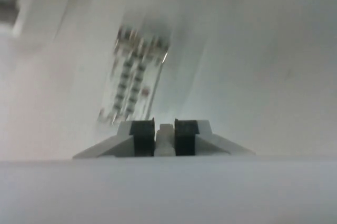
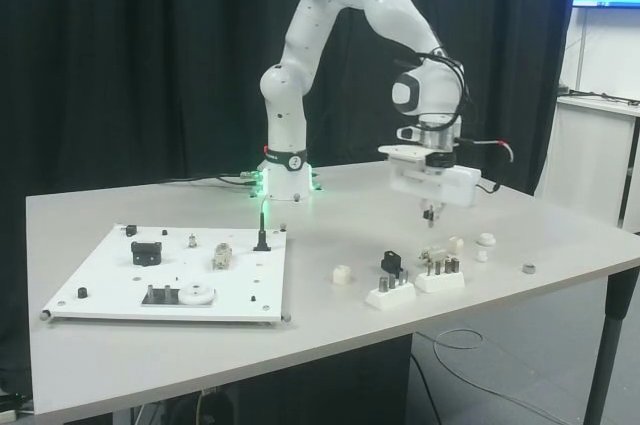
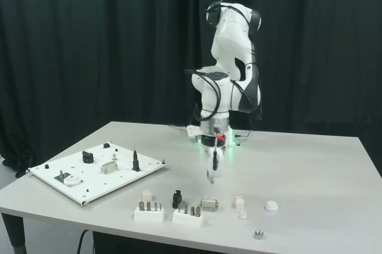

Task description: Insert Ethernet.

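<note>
Gripper [image 1: 164,137]: black pads closed on small white plug, presumably Ethernet connector [image 1: 165,140], held above grey table [image 2: 560,235]. White board [image 2: 170,270] well apart, 9 o'clock of gripper in first room view.

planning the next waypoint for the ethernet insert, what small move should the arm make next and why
Probably carry the gripper across toward the white board. In the wrist view its fingers are shut on a small white piece, likely the plug, and in the first room view it hangs above the holders on the grey table, well away from the board's fittings.
</note>
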{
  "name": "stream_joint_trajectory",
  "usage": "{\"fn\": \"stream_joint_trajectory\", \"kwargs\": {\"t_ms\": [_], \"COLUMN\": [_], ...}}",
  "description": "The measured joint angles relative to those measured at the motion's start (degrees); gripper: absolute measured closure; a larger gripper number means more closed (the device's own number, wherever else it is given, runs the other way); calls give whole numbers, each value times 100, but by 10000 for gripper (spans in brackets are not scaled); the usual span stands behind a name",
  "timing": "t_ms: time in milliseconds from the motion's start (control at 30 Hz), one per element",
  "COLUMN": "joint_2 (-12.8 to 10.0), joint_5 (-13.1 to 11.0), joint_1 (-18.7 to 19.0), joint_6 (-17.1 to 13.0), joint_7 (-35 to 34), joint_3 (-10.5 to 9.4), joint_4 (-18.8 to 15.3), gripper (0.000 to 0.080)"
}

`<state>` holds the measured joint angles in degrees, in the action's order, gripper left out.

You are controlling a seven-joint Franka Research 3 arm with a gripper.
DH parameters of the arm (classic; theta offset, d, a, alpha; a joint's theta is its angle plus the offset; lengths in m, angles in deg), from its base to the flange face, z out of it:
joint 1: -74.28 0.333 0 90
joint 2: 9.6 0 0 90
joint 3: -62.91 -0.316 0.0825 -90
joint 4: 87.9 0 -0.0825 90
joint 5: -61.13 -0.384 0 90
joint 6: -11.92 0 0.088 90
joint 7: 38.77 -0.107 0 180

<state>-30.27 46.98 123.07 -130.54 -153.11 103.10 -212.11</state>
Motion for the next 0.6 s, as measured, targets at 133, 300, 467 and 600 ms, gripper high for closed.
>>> {"fn": "stream_joint_trajectory", "kwargs": {"t_ms": [133, 300, 467, 600], "joint_2": [134, 325, 528, 673], "joint_5": [421, 986, 1547, 1898], "joint_1": [-87, -314, -639, -910], "joint_6": [228, 488, 689, 764], "joint_7": [0, 0, 0, 8], "joint_3": [127, 177, 158, 122], "joint_4": [-1, -6, -21, -47], "gripper": [728, 728, 728, 728]}}
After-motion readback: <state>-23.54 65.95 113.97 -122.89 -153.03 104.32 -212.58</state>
